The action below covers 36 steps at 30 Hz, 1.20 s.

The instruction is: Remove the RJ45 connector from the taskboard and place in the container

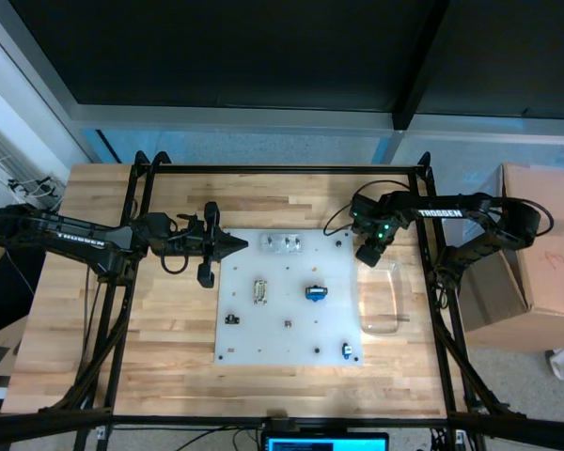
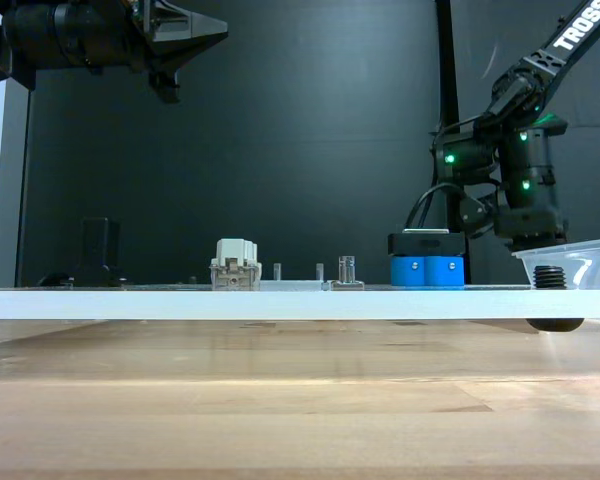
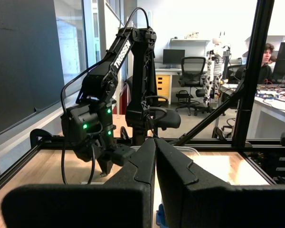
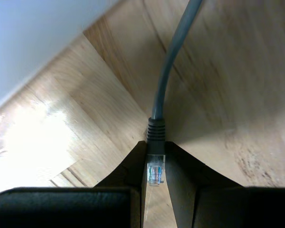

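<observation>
The RJ45 connector [image 4: 156, 167] is sitting clamped between the right gripper's [image 1: 367, 254] fingers, clear of the board [image 1: 263, 324], with its grey cable [image 4: 168, 66] trailing away over the wooden table [image 1: 160, 319]. The right gripper is hanging low at the container's [image 1: 381, 332] far end, just beside the board's right edge. The left gripper [image 1: 237, 243] is hovering high over the board's left edge, fingers pressed together and gripping nothing.

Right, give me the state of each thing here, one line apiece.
right gripper: shut on the RJ45 connector, by the far end of the container.
RJ45 connector: held, clear of the taskboard, grey cable trailing.
left gripper: shut, empty, raised near the taskboard's left edge.
container: upright, right of the taskboard.
taskboard: flat on the table.
</observation>
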Each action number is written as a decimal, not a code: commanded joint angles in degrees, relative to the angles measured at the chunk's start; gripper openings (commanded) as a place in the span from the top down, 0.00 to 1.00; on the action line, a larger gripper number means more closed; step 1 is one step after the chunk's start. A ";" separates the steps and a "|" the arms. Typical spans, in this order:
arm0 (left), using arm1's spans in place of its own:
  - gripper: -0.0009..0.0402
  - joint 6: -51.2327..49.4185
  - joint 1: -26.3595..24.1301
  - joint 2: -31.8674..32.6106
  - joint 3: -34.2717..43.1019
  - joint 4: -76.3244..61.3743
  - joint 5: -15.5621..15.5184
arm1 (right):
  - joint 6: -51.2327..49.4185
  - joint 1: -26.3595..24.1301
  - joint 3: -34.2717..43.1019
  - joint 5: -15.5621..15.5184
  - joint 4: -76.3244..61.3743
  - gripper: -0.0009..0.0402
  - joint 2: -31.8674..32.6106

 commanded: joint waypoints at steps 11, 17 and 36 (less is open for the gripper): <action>0.98 0.00 0.00 0.00 0.02 0.00 0.00 | 0.42 0.22 4.72 0.13 -9.44 0.98 -9.33; 0.98 0.00 0.02 0.02 0.02 0.00 0.00 | 2.71 4.07 7.89 0.13 -16.17 0.98 -14.16; 0.98 0.00 0.00 0.02 0.02 0.00 0.00 | 16.59 33.33 8.94 -1.16 -19.61 0.98 -17.66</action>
